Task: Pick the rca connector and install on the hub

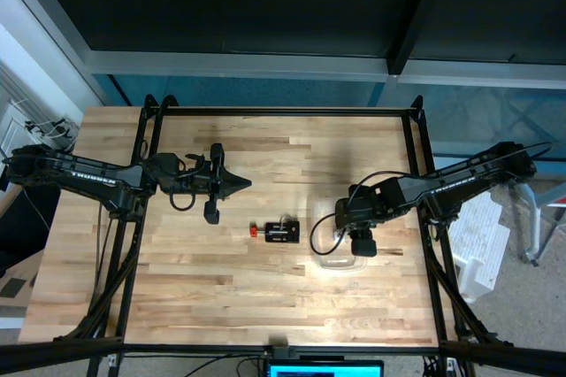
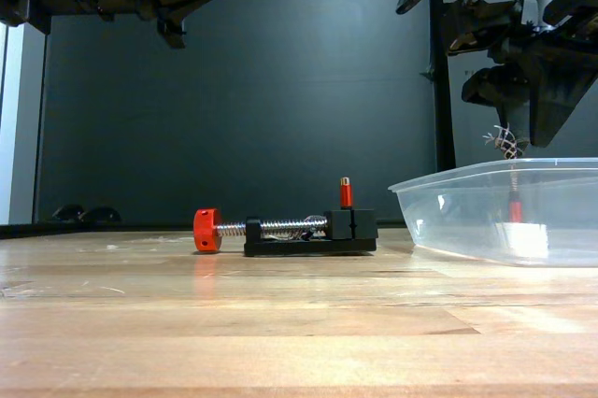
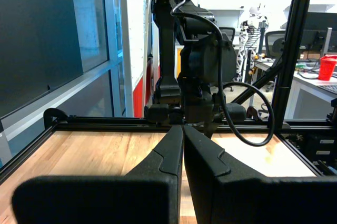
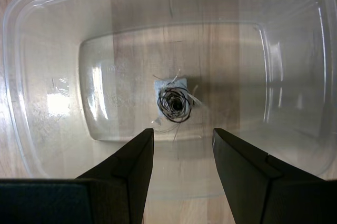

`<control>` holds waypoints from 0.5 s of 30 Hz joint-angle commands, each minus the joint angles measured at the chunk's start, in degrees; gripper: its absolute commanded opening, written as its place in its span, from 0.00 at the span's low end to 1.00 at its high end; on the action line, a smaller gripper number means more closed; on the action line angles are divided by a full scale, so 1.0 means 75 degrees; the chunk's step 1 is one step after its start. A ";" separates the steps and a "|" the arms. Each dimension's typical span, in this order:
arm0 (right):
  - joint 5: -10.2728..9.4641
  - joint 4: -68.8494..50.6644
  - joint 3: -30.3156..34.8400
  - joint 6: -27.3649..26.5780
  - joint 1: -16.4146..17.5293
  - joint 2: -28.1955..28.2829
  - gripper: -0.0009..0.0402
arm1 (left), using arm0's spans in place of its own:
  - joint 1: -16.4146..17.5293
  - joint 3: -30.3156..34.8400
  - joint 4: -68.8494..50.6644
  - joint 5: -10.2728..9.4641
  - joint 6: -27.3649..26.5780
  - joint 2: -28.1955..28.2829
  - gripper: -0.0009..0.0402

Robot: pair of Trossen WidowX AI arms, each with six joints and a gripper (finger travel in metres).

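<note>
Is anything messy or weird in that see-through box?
Yes: the rca connector in the clear tray has thin wires fraying out around it. The open right gripper hovers above it; the shut left gripper hangs over the table, away from the hub.

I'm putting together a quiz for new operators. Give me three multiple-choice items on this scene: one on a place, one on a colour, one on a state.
1. Where does the rca connector lie?
A) in the clear tray
B) on bare tabletop
C) off the table

2. What colour is the knob on the hub?
A) blue
B) red
C) white

3. How do the fingers of the right gripper stand?
A) shut on something
B) shut, empty
C) open

Answers:
1. A: it rests on the tray floor.
2. B: the low view shows red.
3. C: a gap shows between them, above the tray.

The left gripper hangs shut, high over the table's left side.
</note>
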 commanded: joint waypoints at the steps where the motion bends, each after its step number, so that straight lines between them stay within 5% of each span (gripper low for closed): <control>1: -0.0003 0.0099 0.0003 -0.0003 0.0012 0.0079 0.39 | 0.0003 0.0003 -0.0003 0.0003 0.0003 0.0000 0.02; 15: -0.0003 0.0501 0.0003 -0.0009 0.0055 0.0618 0.39 | 0.0000 0.0003 0.0000 0.0003 0.0003 -0.0003 0.02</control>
